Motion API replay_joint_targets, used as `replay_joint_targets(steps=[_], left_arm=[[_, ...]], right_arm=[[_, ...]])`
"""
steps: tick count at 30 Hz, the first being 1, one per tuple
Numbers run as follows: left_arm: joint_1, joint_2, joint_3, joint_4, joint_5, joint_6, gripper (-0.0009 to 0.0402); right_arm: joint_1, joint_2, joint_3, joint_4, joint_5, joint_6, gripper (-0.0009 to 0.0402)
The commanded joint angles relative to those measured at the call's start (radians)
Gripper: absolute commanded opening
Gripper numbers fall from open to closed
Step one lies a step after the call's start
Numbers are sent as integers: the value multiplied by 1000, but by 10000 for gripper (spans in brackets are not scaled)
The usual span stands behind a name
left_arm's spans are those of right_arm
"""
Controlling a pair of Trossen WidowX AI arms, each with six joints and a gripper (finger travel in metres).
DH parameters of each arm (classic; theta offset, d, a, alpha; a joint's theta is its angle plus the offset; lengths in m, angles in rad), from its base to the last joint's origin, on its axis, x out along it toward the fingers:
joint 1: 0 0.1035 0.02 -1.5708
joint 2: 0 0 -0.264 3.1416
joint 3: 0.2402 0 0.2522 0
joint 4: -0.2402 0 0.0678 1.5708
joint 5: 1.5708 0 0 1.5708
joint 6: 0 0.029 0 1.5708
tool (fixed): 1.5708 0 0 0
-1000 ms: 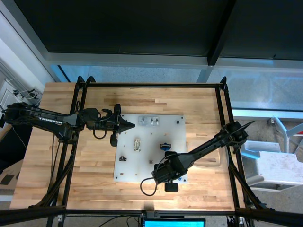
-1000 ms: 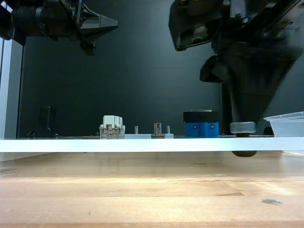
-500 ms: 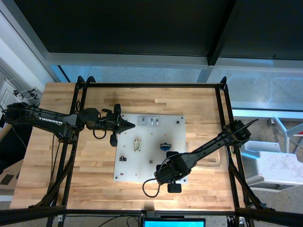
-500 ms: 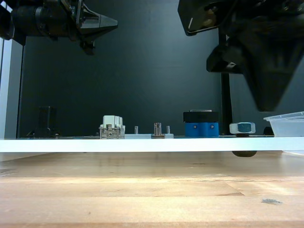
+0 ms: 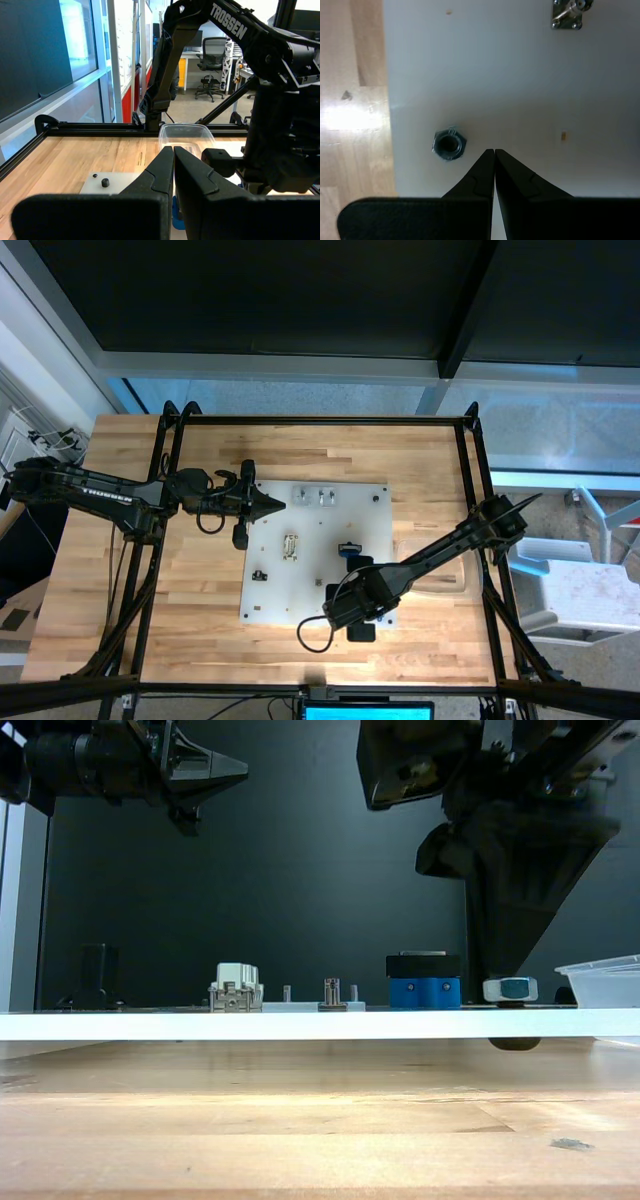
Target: Pick the M12 fastener and fasten on the M12 threads
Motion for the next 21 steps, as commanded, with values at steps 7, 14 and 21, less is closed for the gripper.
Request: replay_joint_targets(steps=[7,14,21], left_arm=[[0,0,0,0,0,0,0],[0,0,0,1,0,0,0],[0,0,0,1,0,0,0]], right_arm=[[3,4,-1,21,-156,-2,0],[2,-13,-1,21,-387,-56,0],[0,-24,-1,4,-318,-53,0]])
